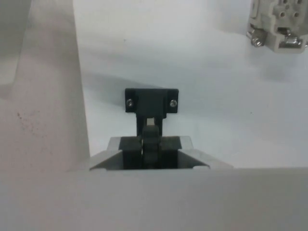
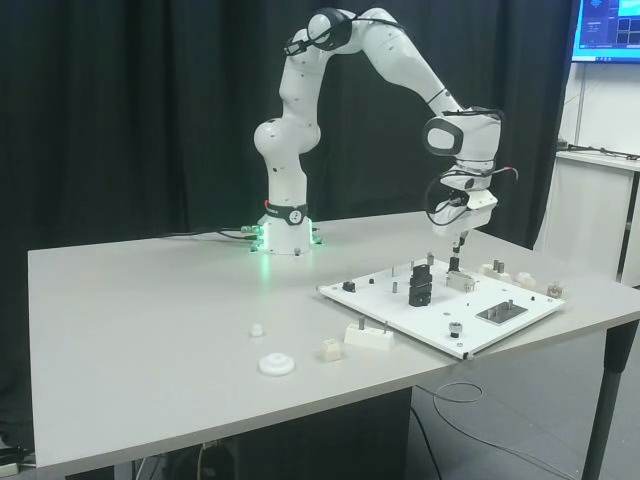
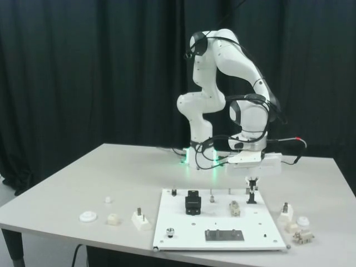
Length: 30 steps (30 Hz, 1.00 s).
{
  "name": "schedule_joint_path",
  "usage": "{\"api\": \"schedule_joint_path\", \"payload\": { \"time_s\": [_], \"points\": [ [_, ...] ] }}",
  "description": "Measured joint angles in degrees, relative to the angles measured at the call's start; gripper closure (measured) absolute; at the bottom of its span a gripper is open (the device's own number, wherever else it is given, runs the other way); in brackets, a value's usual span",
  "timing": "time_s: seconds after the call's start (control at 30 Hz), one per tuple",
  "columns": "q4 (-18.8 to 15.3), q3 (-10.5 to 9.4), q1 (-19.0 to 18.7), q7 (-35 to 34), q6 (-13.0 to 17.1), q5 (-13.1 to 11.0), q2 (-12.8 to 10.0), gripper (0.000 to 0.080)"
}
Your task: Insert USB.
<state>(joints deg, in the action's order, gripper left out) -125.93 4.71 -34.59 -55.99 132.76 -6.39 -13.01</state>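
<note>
In the wrist view my gripper (image 1: 150,153) is shut on a small black USB plug (image 1: 149,137). The plug's tip meets a black socket bracket (image 1: 151,101) with two screws, fixed on the white board (image 1: 216,106). How deep the plug sits is hidden. From the first room view the gripper (image 2: 458,240) hangs over the far side of the board (image 2: 440,310), right above the black socket post (image 2: 454,263). The second room view shows the gripper (image 3: 251,182) pointing straight down at the same post (image 3: 251,196).
A tall black block (image 2: 420,284) and a grey plate (image 2: 500,313) stand on the board. A white connector (image 1: 279,26) lies nearby. Loose white parts (image 2: 372,337) and a white gear (image 2: 275,365) lie on the grey table (image 2: 150,310) left of the board.
</note>
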Motion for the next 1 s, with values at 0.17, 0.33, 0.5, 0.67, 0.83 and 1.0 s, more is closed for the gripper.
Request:
{"api": "schedule_joint_path", "payload": {
  "time_s": [0.17, 0.33, 0.5, 0.67, 0.83, 1.0],
  "points": [
    [0.0, 0.03, 0.2, 0.5, 0.2, 0.0, -0.1, 0.0732],
    [0.0, 0.01, 0.2, 0.6, 0.3, 0.0, -0.3, 0.0732],
    [0.0, -0.08, 0.1, 0.7, 0.3, 0.0, -0.5, 0.0732],
    [0.0, -0.26, 0.1, 0.7, 0.3, 0.0, -0.5, 0.0732],
    [0.0, -0.28, -0.1, 0.7, 0.2, 0.0, -0.4, 0.0732],
    [0.0, -0.28, -0.2, 0.8, 0.1, 0.0, -0.4, 0.0732]
  ]
}}
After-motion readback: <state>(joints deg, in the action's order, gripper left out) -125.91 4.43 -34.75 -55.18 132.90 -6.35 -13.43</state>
